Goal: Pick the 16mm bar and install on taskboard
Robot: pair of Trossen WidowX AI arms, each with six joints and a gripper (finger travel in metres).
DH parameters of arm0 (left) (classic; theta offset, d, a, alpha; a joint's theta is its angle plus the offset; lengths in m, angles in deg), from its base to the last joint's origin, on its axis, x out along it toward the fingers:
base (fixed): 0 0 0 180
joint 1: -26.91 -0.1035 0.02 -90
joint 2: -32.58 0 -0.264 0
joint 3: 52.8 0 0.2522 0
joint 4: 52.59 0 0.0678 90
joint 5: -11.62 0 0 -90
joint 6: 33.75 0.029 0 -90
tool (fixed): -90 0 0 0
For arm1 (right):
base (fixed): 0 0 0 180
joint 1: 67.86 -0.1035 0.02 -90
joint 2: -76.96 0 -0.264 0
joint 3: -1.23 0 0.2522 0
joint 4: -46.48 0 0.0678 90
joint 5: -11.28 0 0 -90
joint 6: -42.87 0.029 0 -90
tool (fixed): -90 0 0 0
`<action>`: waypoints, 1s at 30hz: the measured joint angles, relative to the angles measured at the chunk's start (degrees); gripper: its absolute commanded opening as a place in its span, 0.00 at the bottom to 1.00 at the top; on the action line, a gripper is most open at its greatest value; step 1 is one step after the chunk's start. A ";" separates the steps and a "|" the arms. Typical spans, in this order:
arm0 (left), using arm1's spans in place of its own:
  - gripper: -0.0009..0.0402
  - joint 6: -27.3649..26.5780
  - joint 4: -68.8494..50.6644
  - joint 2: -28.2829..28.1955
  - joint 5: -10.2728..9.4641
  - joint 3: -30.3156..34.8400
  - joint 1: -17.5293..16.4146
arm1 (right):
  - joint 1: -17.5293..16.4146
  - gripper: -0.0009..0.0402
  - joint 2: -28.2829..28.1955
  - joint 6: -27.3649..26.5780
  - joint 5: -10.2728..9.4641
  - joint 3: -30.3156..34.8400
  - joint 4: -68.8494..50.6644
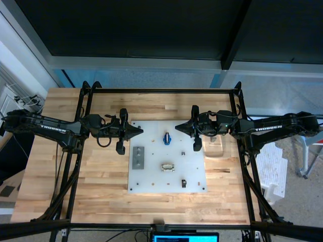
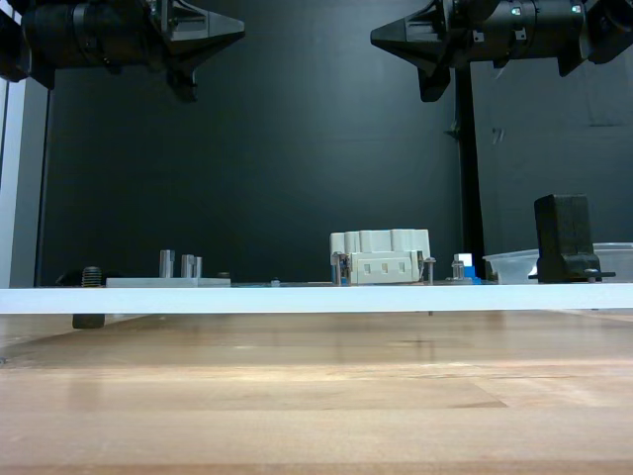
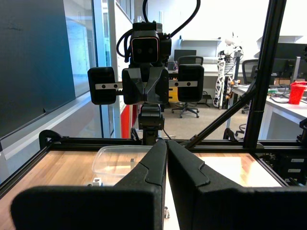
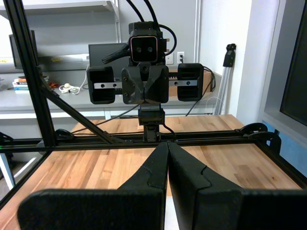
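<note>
The taskboard (image 1: 151, 184) is a white square plate lying mid-table, with a grey metal block (image 1: 138, 157), a small blue part (image 1: 166, 137) and a white connector (image 1: 168, 167) on it. I cannot make out the 16mm bar in any view. My left gripper (image 1: 141, 129) hangs high over the board's far left corner, fingers shut and empty, pointing right. Facing it, my right gripper (image 1: 176, 127) hangs at the same height over the board's far side, also shut with nothing held. The low view shows both tips (image 2: 240, 33) (image 2: 374, 40) well above the board.
A clear plastic container (image 1: 214, 146) sits by the board's right edge, below the right arm. A small black part (image 1: 184, 182) stands near the board's front. A black frame (image 1: 161, 91) surrounds the table. Bare wood lies in front of the board.
</note>
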 measured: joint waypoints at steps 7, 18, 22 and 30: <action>0.02 -0.02 0.02 0.00 0.00 0.00 0.00 | -0.02 0.02 0.02 0.11 -1.29 3.02 -8.04; 0.02 0.00 0.02 0.00 0.00 -0.02 0.00 | 0.00 0.02 0.02 -1.07 -1.27 13.68 -37.86; 0.02 0.00 0.02 0.00 -0.02 0.00 0.00 | 0.02 0.02 0.02 -1.97 -1.22 17.25 -48.11; 0.02 0.00 0.02 -0.02 -0.02 0.00 0.00 | 0.11 0.02 0.02 -3.76 -1.11 23.91 -65.94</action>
